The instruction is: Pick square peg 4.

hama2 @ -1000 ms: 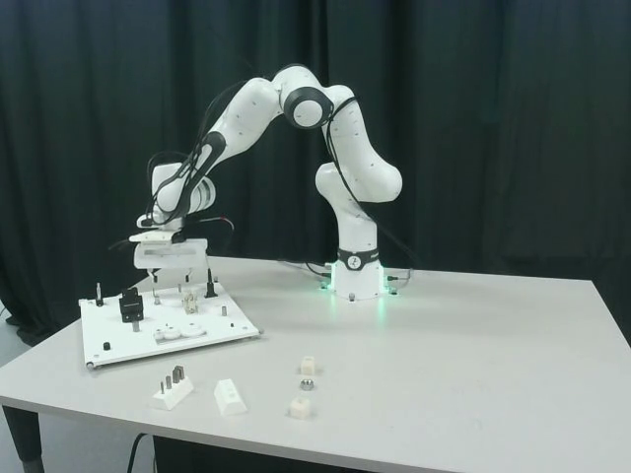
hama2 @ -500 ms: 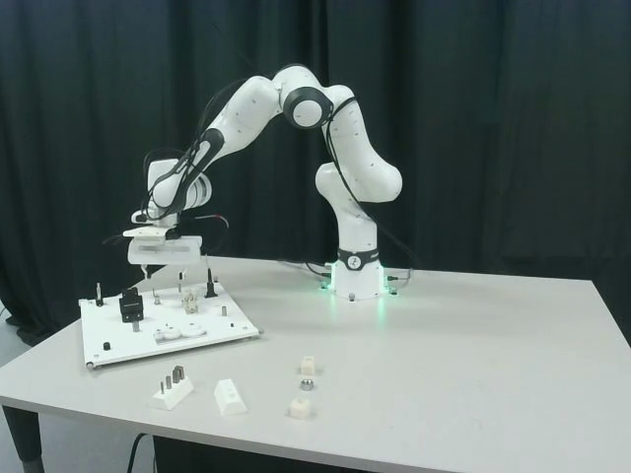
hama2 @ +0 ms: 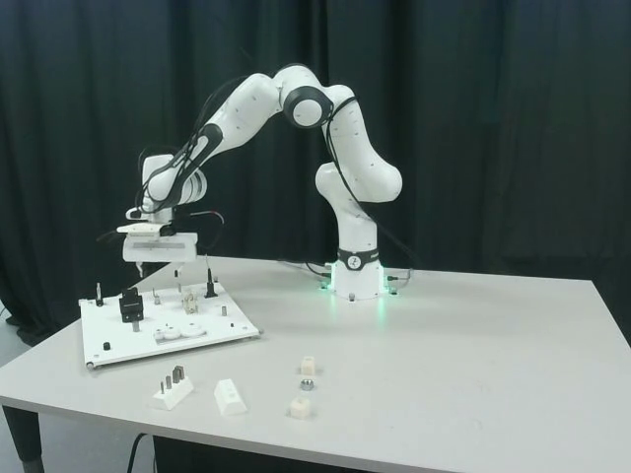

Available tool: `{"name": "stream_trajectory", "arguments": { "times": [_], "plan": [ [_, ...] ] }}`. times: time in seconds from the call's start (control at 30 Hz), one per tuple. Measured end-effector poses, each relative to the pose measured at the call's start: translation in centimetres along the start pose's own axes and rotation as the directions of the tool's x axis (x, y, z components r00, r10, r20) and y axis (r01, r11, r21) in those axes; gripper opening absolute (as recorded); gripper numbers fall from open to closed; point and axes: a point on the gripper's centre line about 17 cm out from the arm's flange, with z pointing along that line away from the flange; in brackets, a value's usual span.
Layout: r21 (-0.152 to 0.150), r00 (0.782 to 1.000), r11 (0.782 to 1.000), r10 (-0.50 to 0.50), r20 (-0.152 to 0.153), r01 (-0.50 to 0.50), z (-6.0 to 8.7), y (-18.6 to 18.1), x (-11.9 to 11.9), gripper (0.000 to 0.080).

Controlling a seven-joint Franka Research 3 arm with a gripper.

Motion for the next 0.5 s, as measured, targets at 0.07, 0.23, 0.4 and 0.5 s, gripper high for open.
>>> {"name": "stream_trajectory", "arguments": {
  "times": [0.07,0.23,0.4,0.5],
  "plan": [
    [0.001,1.000,1.000,0.002,-0.005,-0.002,-0.2,0.2,0.3,0.0800],
    [0.005,1.000,1.000,0.011,-0.021,-0.011,-0.8,0.6,1.3,0.0800],
    [0.005,0.999,1.000,0.016,-0.034,-0.016,-1.5,1.1,2.3,0.0800],
    [0.007,0.999,1.000,0.015,-0.040,-0.015,-2.0,1.5,3.0,0.0800]
  ]
}}
